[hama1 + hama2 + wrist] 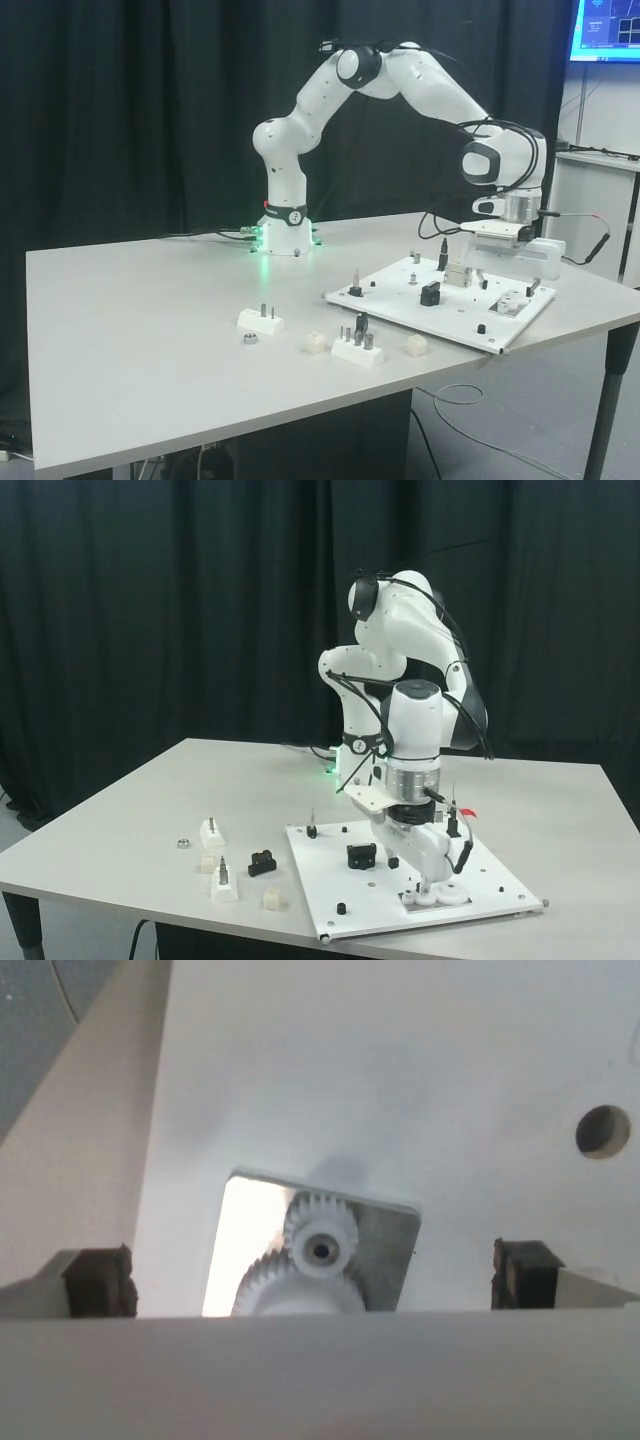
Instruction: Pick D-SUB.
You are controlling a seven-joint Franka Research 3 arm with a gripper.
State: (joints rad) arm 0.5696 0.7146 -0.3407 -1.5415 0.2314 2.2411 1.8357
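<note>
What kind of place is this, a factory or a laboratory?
It is most likely a robotics laboratory. A white arm is bolted on a grey table, black curtains close off the room, and a white board holds small test parts such as white gears.

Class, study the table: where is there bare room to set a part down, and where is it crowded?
Free: the wide stretch of grey table between the arm's base and the small white blocks. Crowded: the white board, studded with fixtures, where the hand hovers open above the white gears.
</note>
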